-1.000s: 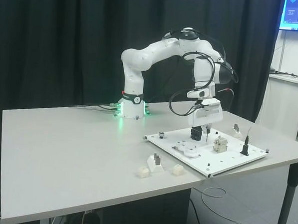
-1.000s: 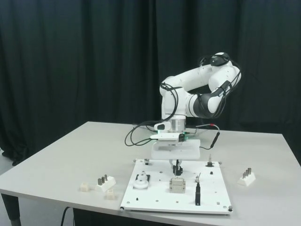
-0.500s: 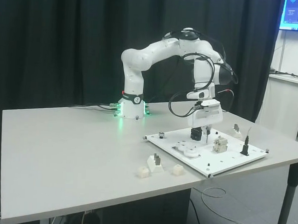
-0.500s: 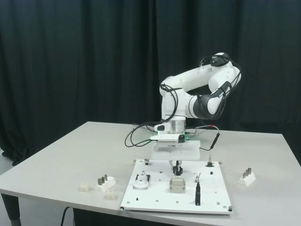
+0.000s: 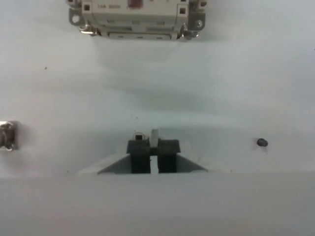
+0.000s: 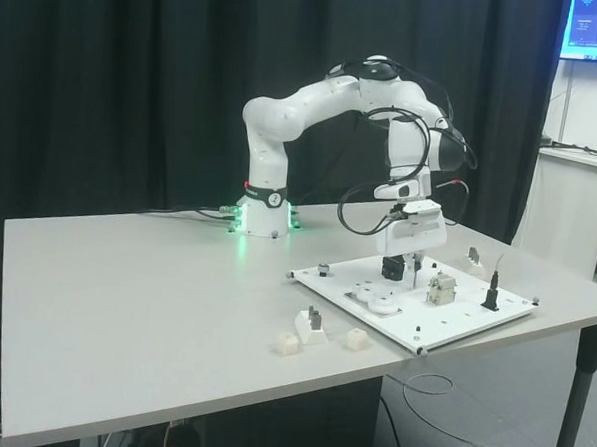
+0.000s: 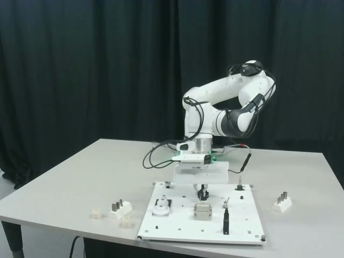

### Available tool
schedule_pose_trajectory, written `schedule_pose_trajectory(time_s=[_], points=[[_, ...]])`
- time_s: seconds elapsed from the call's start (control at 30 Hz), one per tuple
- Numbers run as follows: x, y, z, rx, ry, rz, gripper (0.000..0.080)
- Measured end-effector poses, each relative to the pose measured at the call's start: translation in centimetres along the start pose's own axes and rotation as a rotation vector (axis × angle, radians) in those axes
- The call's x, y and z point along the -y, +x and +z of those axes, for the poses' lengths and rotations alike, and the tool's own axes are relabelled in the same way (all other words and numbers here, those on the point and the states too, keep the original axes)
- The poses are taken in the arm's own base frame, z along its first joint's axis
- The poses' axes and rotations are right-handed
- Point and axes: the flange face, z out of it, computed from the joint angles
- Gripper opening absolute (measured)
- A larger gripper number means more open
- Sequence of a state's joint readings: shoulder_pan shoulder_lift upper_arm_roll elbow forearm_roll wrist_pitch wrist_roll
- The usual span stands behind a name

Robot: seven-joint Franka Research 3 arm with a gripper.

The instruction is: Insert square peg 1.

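On the grey table (image 7: 64,183), at the left in the second room view, a white holder (image 7: 119,209) with small grey pegs standing in it is seen, flanked by two small white blocks (image 7: 97,213) and well apart from the arm. Further right lies the white board (image 7: 177,228), with a round white fixture (image 7: 160,207) on its left part. Near the board's middle the gripper (image 7: 202,192) is held just above the surface, its fingers (image 5: 139,155) pinched on a thin grey peg (image 5: 154,138) (presumably square peg 1), only a slim gap showing between them. Just beside it sits a small boxy connector (image 7: 202,211), then an upright black plug (image 7: 226,221). At the far right a second peg holder (image 7: 281,202) stands on the table.
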State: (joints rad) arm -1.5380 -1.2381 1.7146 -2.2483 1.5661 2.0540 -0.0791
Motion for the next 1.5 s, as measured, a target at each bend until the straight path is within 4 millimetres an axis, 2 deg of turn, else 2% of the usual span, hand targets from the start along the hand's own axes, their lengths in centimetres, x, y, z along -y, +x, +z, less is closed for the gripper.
schedule_pose_trajectory(time_s=[1.5], points=[[0.29,-0.30,0.66,0.011,0.002,-0.004,0.0029]])
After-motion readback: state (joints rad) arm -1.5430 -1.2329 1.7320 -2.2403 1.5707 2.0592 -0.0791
